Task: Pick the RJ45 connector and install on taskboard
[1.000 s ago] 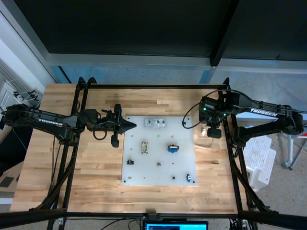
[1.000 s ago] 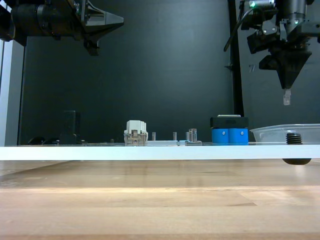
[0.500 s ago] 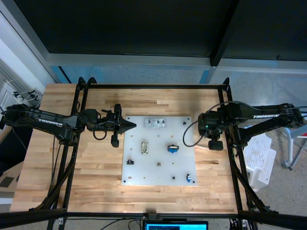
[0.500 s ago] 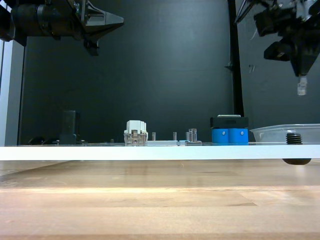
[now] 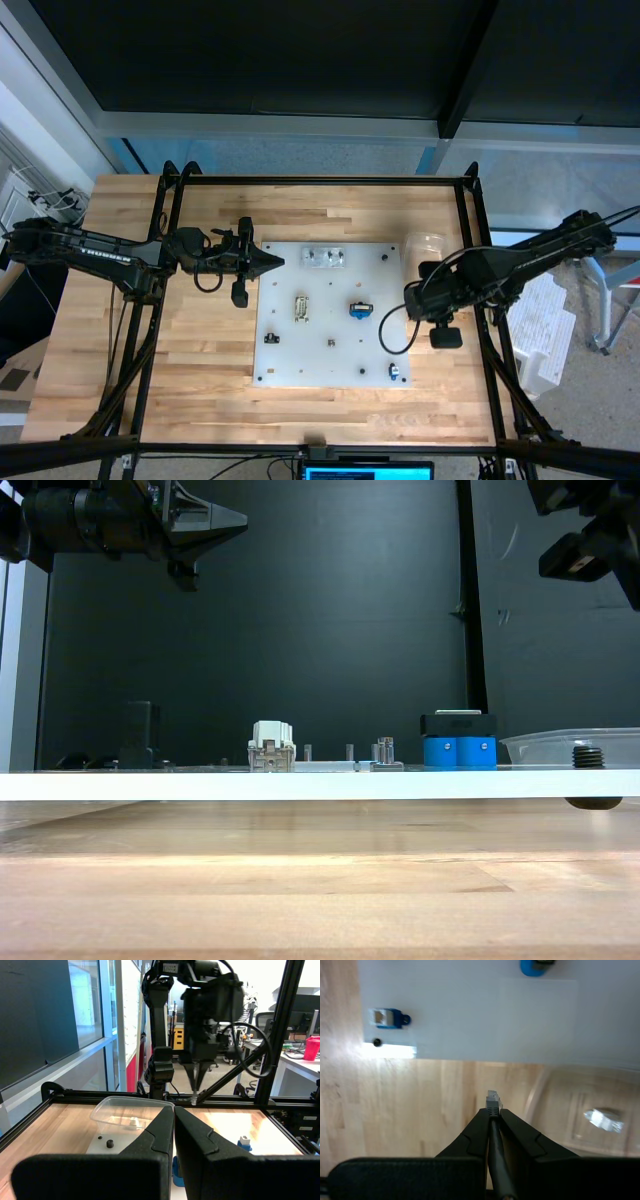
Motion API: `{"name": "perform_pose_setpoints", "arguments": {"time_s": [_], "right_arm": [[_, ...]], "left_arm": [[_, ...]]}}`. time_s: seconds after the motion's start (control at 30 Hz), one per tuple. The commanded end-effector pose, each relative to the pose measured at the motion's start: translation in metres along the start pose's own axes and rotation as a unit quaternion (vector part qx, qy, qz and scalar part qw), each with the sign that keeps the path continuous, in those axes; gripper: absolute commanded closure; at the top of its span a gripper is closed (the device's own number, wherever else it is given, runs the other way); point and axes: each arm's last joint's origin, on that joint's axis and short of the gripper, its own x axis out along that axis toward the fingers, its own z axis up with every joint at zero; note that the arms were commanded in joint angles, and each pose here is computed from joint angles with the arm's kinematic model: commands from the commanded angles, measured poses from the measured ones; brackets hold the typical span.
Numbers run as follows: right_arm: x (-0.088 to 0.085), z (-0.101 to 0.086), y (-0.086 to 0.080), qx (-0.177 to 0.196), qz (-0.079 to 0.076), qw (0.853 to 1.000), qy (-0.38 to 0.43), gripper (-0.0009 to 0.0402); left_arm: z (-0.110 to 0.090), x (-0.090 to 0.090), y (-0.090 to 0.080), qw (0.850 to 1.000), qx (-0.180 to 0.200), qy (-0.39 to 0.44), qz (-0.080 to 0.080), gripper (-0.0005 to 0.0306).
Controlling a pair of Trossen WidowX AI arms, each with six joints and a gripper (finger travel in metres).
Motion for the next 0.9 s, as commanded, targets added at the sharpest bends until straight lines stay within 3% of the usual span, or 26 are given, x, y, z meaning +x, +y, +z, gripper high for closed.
{"name": "perform_pose_setpoints", "arguments": {"time_s": [0.03,0.17,0.4,0.9], "right_arm": [[0.001,0.006,0.012,-0.002,0.004,1.000,0.000,0.0393],[0.003,0.013,0.026,-0.004,0.014,1.000,-0.015,0.0393],[0.011,0.023,0.050,-0.006,0.003,1.000,-0.006,0.0393],[0.027,0.043,0.087,0.001,0.013,1.000,-0.001,0.0393]], "left_arm": [[0.000,0.000,0.000,1.000,0.000,0.000,0.000,0.0300],[0.000,0.000,0.000,1.000,0.000,0.000,0.000,0.0300],[0.000,0.000,0.000,1.000,0.000,-0.001,0.000,0.0300],[0.000,0.000,0.000,1.000,0.000,0.000,0.000,0.0300]]}}
